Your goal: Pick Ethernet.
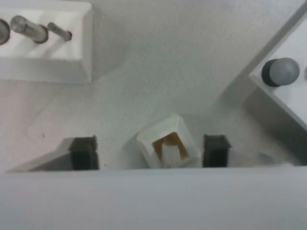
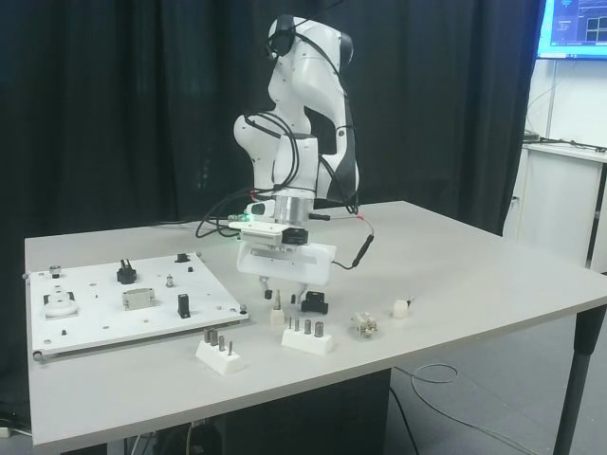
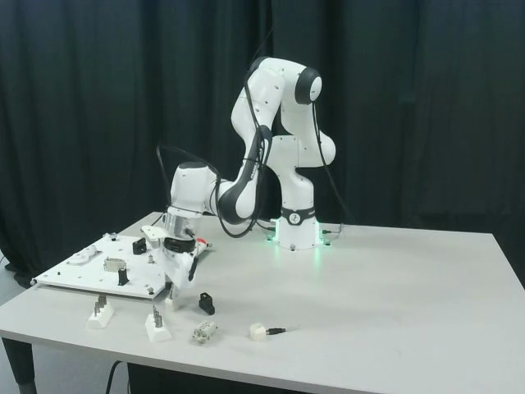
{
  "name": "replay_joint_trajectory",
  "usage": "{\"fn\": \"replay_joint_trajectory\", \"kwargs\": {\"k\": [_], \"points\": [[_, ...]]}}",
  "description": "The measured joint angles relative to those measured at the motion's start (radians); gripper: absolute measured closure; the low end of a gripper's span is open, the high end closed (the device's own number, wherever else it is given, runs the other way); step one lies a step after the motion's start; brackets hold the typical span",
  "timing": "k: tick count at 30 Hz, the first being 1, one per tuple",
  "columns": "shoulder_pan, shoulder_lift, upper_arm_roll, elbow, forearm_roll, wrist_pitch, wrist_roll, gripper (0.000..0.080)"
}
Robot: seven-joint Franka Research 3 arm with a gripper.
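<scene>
I see the grey tabletop [image 2: 493, 275] carrying everything, with the white arm [image 3: 279, 123] bolted toward its rear and bent down over the front half. At about 9 o'clock from the arm's wrist lies the white board [image 2: 123, 303] with its small fittings. Below the wrist, the gripper [image 1: 151, 152] hangs low with its two black fingertips [image 1: 84, 152] spread wide, and nothing is clamped between them. The Ethernet piece [image 1: 168, 143], a small white block with an open socket face, sits on the tabletop in the gap between the fingertips, apart from both and nearer one of them. In the first room view I place it right under the gripper, with a white peg holder [image 2: 307, 335] at about 5 o'clock from it and another peg holder [image 2: 219, 353] at about 7 o'clock. A black part [image 2: 312, 302] rests just at 3 o'clock of the gripper, and a small white plug [image 2: 402, 306] lies farther out the same way.
</scene>
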Motion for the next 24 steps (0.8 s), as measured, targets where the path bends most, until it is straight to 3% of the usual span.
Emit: {"fn": "replay_joint_trajectory", "kwargs": {"k": [9, 10, 14, 15, 24], "points": [[-0.008, 0.008, 0.001, 0.000, 0.000, 0.000, 0.000, 0.0286], [-0.009, 0.009, 0.002, 0.000, 0.000, 0.000, 0.000, 0.0634], [-0.014, 0.011, 0.001, 0.000, 0.000, 0.000, -0.004, 0.0634], [-0.015, 0.011, 0.001, 0.000, 0.000, 0.000, -0.005, 0.0728], [-0.024, 0.006, 0.000, 0.002, 0.000, 0.000, -0.022, 0.0728]]}}
